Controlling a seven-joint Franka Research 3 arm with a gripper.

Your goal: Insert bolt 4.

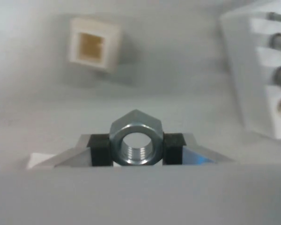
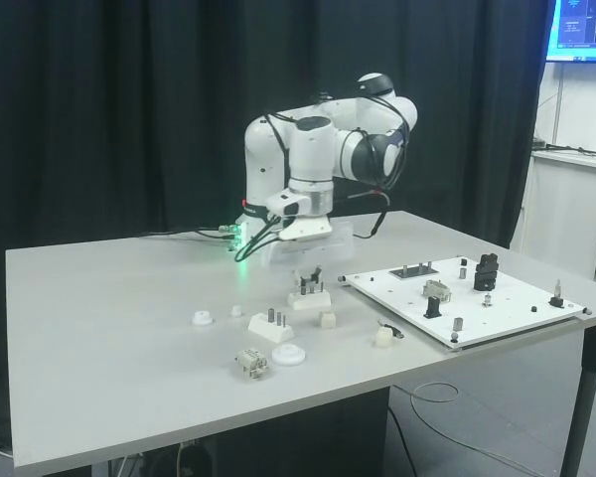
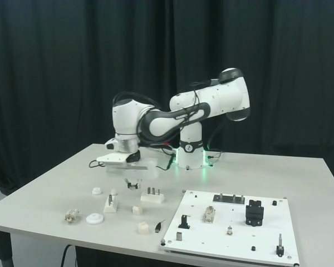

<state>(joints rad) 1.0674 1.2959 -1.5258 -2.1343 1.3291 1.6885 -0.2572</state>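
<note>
In the wrist view my gripper (image 1: 136,149) is shut on a grey metal hex piece (image 1: 136,140) with a threaded bore, held between the black finger pads (image 1: 99,150). It hangs above the table. A white holder block (image 1: 260,70) with bolts standing in its slots lies off to one side of it. In the first room view the gripper (image 2: 308,274) hovers just above that holder block (image 2: 311,296). The second room view shows the gripper (image 3: 133,184) a little left of the block (image 3: 153,195).
A small white cube (image 1: 93,43) with a square recess sits on the table nearby. A second white holder (image 2: 271,326), white discs (image 2: 289,356) and a connector (image 2: 251,363) lie toward the front. The white assembly board (image 2: 477,298) with fixtures is to the right.
</note>
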